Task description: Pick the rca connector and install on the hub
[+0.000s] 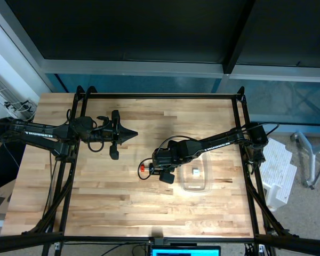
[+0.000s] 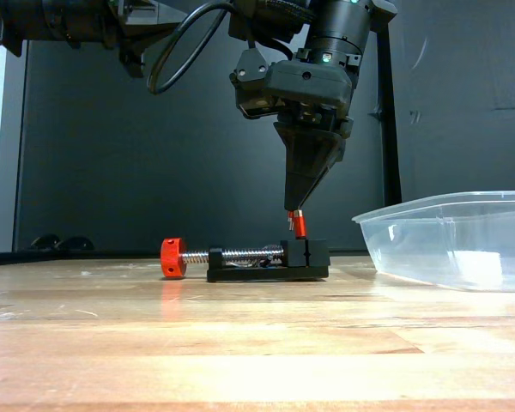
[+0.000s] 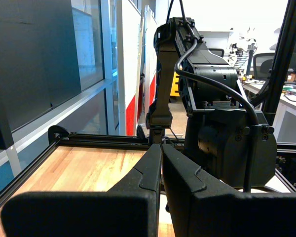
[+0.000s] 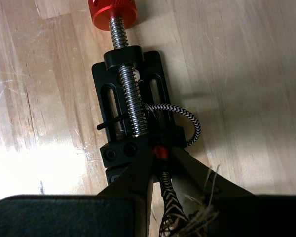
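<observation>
The right gripper (image 2: 297, 209) is pointing straight down over the hub (image 2: 266, 263), its fingers closing narrowly on the rca connector (image 2: 299, 225) and pinching it between their tips. It is standing upright at the top of the hub's end away from the red knob (image 2: 172, 257); whether it is touching there is unclear. A braided cable (image 4: 192, 126) is looping beside it. The tray (image 2: 451, 236) is sitting near the hub. The left gripper (image 1: 129, 134) is hovering well apart, fingers pressed together, holding nothing
</observation>
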Controlling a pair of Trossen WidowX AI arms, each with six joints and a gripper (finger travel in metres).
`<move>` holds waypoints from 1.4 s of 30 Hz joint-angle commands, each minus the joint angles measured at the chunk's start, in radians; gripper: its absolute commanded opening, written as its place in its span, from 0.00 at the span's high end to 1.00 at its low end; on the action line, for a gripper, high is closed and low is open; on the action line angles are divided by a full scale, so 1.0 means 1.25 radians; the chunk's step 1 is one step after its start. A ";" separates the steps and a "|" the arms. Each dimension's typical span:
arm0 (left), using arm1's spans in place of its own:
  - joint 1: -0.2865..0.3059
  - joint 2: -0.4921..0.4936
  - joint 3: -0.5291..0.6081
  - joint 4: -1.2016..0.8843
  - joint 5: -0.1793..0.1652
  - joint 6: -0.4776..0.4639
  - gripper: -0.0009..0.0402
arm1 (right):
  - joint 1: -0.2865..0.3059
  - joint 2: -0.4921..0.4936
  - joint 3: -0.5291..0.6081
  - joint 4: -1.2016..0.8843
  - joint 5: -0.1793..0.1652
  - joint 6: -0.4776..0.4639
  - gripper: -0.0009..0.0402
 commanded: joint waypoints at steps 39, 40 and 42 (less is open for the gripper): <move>0.000 0.000 0.000 0.000 0.000 0.000 0.98 | 0.001 -0.024 0.130 -0.174 -0.030 -0.060 0.98; 0.000 0.000 0.000 0.000 0.000 0.000 0.98 | 0.001 -0.024 0.131 -0.177 -0.030 -0.064 0.98; 0.000 0.000 0.000 0.000 0.000 0.000 0.98 | 0.001 -0.024 0.131 -0.177 -0.028 -0.075 0.98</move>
